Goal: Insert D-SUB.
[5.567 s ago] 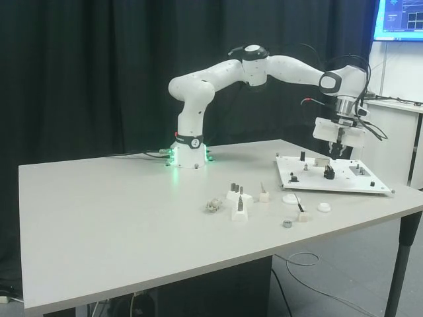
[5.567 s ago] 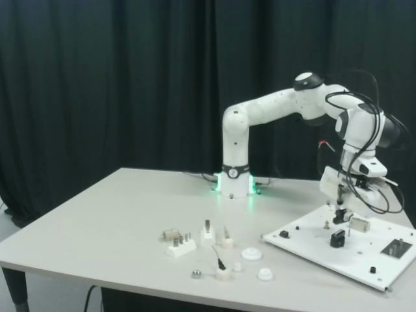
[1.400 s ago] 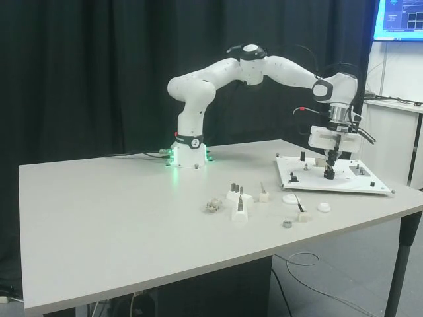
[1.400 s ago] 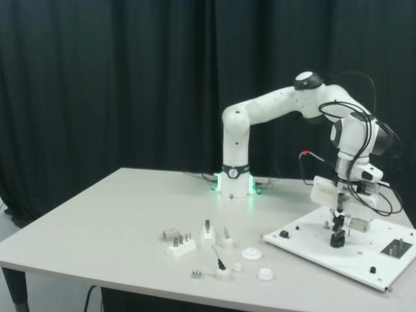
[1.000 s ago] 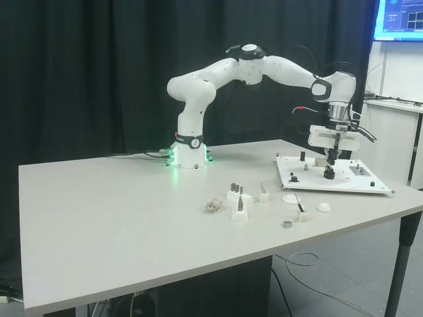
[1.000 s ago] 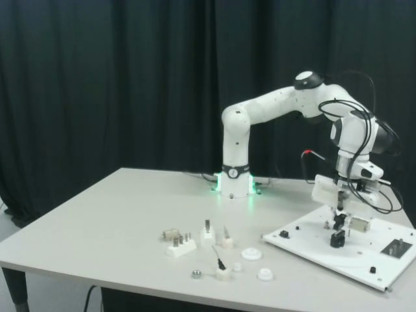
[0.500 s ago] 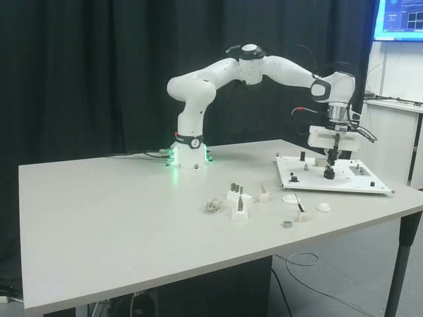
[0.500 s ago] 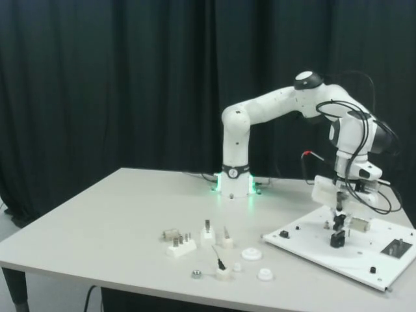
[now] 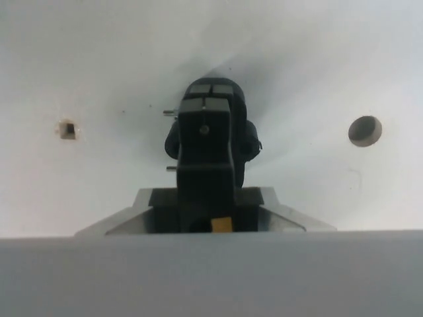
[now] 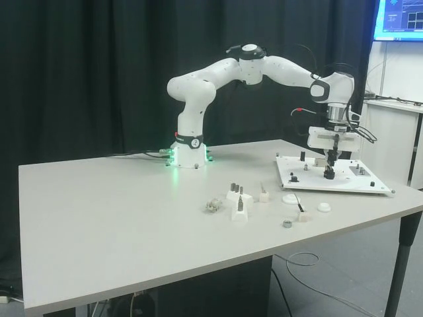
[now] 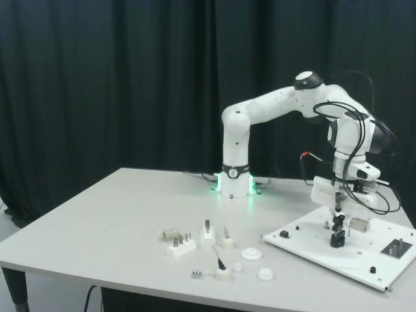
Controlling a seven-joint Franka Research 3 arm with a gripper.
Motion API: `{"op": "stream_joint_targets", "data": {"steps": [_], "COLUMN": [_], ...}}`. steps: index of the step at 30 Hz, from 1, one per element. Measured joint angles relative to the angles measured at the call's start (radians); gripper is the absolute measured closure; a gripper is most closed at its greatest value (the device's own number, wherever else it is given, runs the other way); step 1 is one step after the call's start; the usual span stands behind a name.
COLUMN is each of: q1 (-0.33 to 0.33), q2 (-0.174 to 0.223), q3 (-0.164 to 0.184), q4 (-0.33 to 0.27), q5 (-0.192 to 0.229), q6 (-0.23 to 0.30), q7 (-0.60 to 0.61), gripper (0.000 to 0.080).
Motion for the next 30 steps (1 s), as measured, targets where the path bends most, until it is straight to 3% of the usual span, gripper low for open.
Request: {"op": "stream_joint_targets", "data": {"steps": [30], "q1": [-0.006], "q2": [0.000], "q3": [0.000], "q4": [0.000], "q5": [0.016], "q6": [0.003], "q7": [-0.023], "gripper": [0.0649]}}
